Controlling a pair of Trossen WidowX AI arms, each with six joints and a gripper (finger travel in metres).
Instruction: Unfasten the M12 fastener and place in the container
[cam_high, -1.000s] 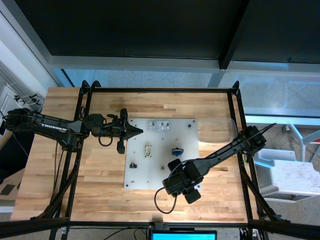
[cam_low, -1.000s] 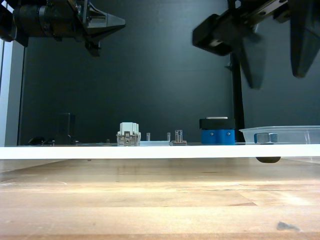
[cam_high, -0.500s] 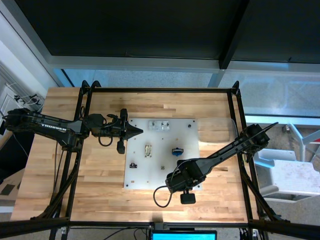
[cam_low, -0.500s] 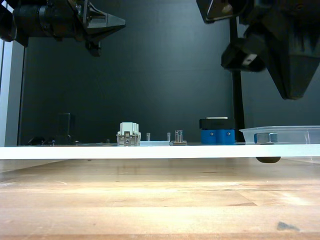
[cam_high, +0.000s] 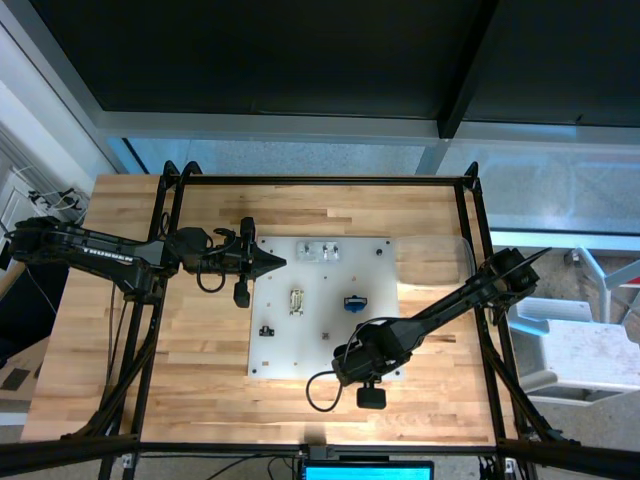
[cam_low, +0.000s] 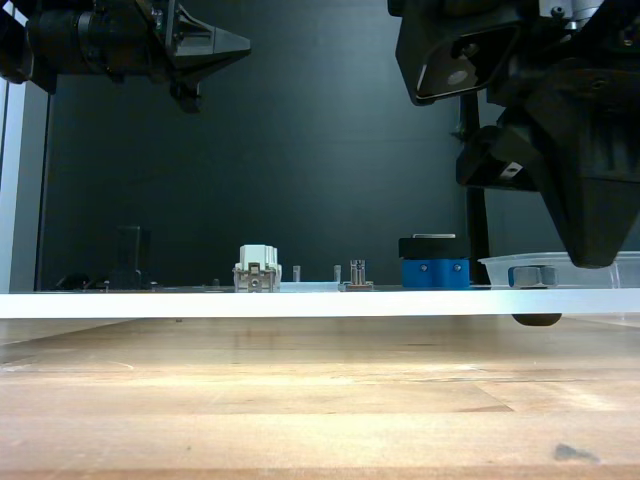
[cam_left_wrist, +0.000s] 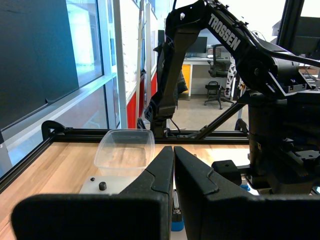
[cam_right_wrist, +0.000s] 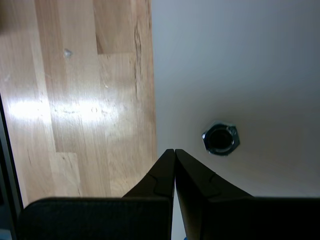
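Likely light, hard and slippery, best pinched across opposite flats, the silver M12 fastener (cam_right_wrist: 221, 138) sits seemingly on its stud on the white board (cam_right_wrist: 250, 60) — the right gripper (cam_right_wrist: 174, 151) clenched empty just beside it, the left gripper (cam_left_wrist: 173, 148) closed above the board's far left edge.

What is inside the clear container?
The uncovered container shows nothing inside. The M12 nut sits on its stud on the white board, near the shut right gripper. The left gripper, shut, hangs over the board's left edge.
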